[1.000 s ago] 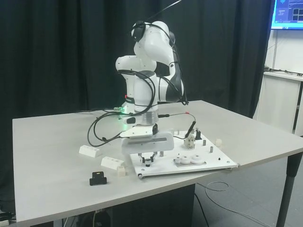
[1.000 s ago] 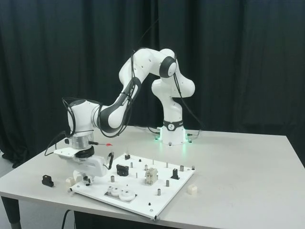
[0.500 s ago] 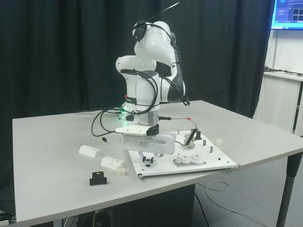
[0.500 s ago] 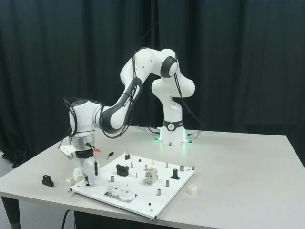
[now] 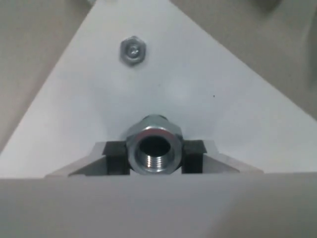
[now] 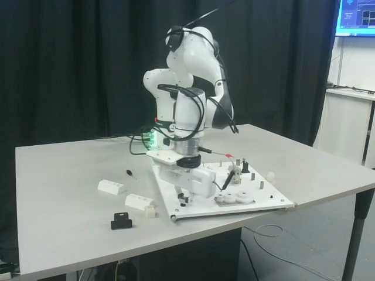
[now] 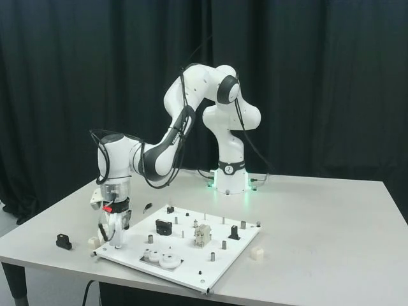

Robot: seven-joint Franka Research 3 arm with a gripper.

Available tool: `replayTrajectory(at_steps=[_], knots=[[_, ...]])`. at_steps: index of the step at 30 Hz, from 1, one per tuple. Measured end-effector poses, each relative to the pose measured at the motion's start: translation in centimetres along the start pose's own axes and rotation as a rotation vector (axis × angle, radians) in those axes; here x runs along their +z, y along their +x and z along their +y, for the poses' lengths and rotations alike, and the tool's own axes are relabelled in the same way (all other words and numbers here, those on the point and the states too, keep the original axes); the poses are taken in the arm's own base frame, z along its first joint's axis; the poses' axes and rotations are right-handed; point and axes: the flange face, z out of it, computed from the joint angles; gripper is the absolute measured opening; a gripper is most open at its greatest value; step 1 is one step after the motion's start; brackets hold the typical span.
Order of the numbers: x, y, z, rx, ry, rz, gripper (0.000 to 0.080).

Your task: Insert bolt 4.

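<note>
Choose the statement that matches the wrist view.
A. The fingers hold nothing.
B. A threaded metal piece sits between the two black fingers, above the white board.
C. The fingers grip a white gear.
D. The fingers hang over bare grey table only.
B: the threaded metal piece sits clamped between the black fingers, with the white board below it.
</note>
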Motion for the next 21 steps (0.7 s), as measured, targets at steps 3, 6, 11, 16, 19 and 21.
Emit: replayTrajectory(at_steps=[3,6,11,16,19,21], knots=[[0.0,-0.35,0.01,0.067,0.005,0.021,0.0226],[0.01,-0.53,0.02,0.132,0.011,0.033,0.0226],[0.01,-0.59,0.0,0.238,0.016,0.04,0.0226],[0.01,-0.46,-0.02,0.347,0.024,0.039,0.0226],[0.02,-0.48,0.0,0.401,0.028,0.038,0.0226],[0.03,-0.49,0.02,0.435,0.031,0.037,0.0226]])
